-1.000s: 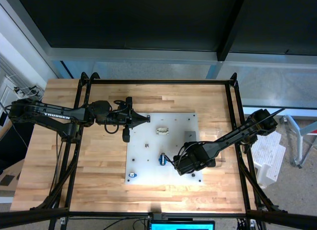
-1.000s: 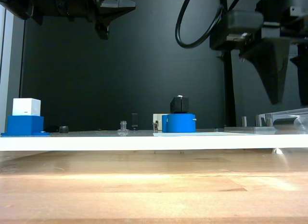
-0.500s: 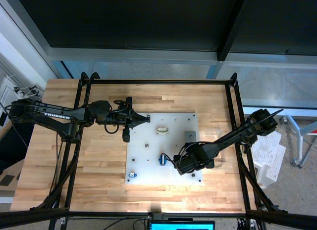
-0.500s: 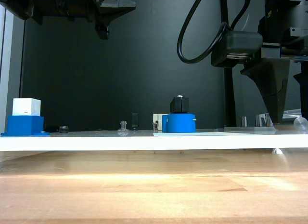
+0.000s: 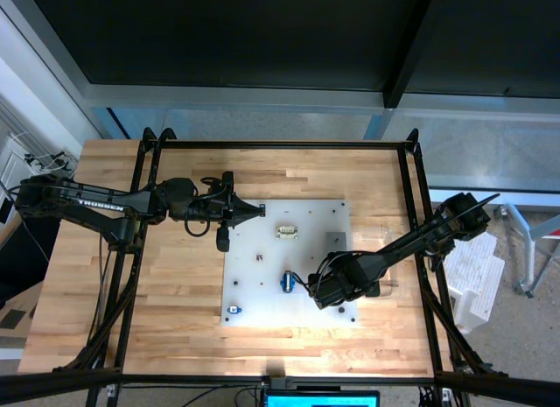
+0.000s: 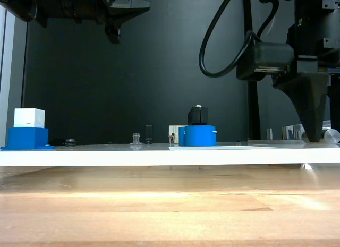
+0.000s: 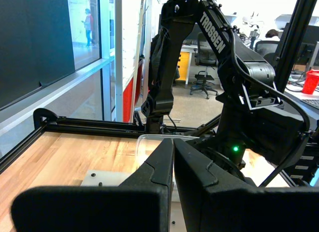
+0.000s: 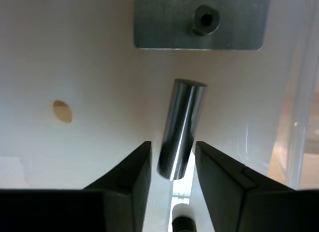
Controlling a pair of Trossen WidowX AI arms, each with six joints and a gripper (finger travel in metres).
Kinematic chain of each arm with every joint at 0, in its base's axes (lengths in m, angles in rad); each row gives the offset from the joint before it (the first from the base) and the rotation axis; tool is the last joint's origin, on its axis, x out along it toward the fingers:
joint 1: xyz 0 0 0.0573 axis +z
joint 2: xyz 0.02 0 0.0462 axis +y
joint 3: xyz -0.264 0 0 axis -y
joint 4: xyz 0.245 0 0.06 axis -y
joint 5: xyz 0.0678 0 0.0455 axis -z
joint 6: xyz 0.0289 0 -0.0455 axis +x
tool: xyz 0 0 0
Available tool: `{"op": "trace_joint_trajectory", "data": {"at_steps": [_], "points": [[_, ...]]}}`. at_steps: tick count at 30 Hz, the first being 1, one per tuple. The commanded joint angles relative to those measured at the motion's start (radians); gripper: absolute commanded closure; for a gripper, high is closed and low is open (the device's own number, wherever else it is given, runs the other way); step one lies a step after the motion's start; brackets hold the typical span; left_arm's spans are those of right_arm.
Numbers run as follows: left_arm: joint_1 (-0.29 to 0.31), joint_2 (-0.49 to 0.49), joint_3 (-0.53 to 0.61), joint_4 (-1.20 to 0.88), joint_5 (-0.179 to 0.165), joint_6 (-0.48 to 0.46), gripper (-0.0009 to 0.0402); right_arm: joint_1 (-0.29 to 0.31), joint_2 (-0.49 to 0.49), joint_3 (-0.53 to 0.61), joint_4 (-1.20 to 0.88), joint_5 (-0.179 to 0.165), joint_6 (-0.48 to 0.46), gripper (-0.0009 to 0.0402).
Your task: Pick the 16mm cylinder and install on the taskboard
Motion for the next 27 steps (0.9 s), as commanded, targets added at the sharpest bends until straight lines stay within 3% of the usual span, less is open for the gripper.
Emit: {"op": "trace_joint_trajectory", "data": {"at_steps": [1,14,21,27], "points": [[0.0,0.0,0.0,0.0,0.0,0.0,0.0393,0.0,-0.001,-0.004,0.005,0.001,-0.003,0.0305],[0.0,0.0,0.0,0.0,0.0,0.0,0.0393,0.0,-0.004,0.005,0.002,0.001,-0.065,0.0372],[0.0,0.0,0.0,0.0,0.0,0.0,0.0393,0.0,-0.045,0.01,-0.024,0.003,-0.121,0.0381],[0.0,0.0,0.0,0.0,0.0,0.0,0.0393,-0.005,-0.105,0.01,-0.076,0.021,-0.272,0.0379]]}}
